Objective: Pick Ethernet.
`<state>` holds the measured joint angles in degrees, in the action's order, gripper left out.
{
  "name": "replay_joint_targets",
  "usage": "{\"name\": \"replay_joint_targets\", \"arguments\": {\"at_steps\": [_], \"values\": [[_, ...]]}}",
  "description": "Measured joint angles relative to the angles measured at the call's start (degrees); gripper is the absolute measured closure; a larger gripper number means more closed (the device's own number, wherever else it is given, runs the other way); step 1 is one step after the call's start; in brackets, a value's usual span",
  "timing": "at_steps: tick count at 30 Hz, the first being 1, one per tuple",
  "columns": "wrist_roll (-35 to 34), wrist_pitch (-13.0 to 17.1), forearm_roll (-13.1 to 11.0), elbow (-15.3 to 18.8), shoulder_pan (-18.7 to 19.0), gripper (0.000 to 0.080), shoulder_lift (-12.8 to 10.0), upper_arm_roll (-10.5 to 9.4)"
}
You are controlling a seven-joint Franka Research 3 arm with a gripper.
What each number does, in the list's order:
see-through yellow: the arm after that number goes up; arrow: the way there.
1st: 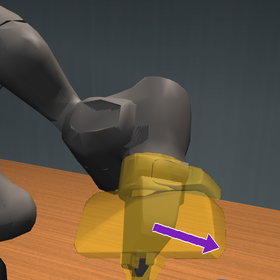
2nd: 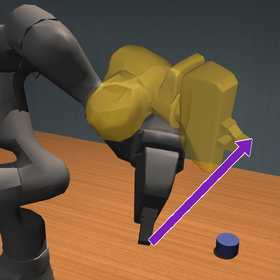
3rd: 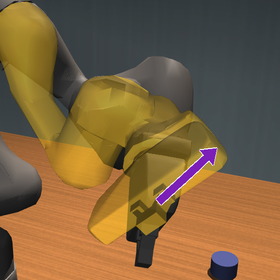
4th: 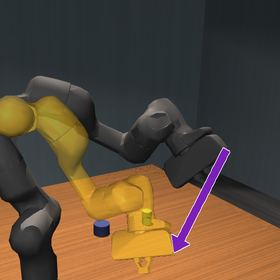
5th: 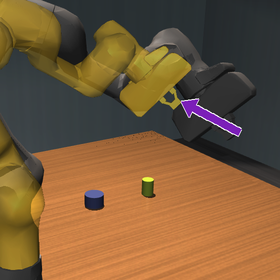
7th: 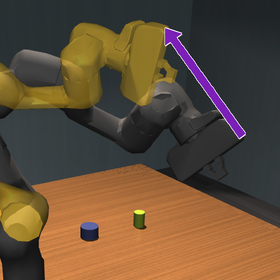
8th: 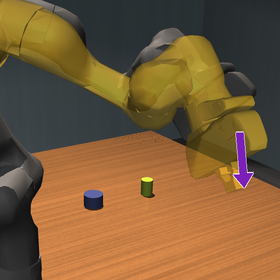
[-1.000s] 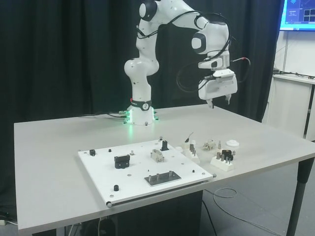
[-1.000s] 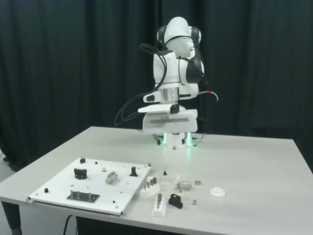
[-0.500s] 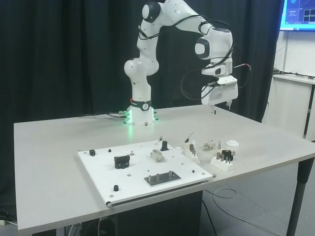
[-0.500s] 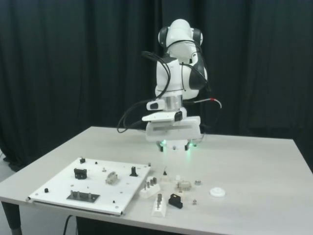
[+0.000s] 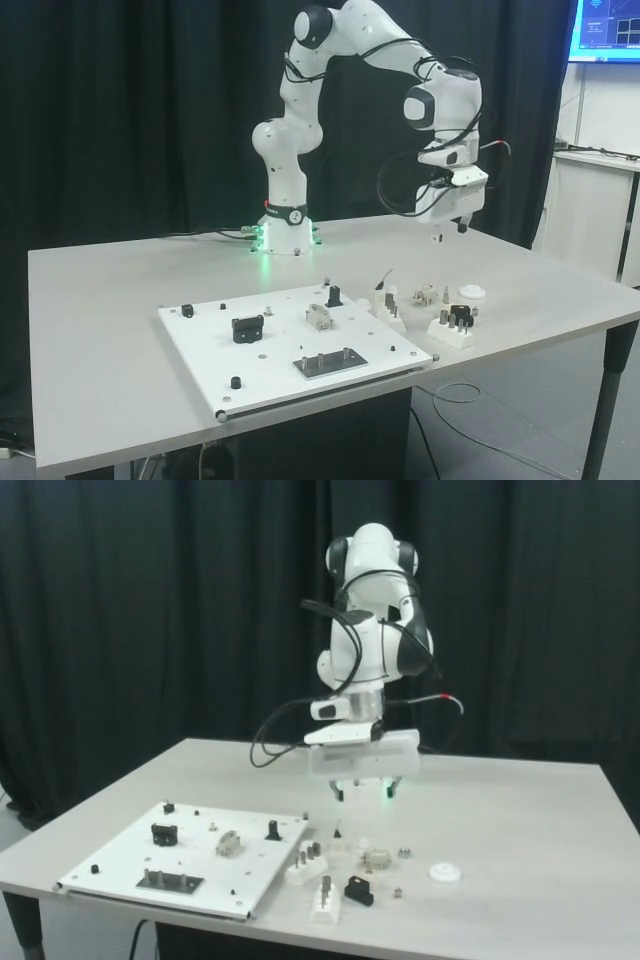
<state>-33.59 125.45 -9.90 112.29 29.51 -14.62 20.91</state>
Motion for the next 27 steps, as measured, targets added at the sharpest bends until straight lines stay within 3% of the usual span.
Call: {"name": "replay_joint_targets", "arguments": {"at_steps": [27], "values": [[1.63, 0.22, -0.72, -1.66, 0.22, 0.0003, -4.91, -0.34]]}}
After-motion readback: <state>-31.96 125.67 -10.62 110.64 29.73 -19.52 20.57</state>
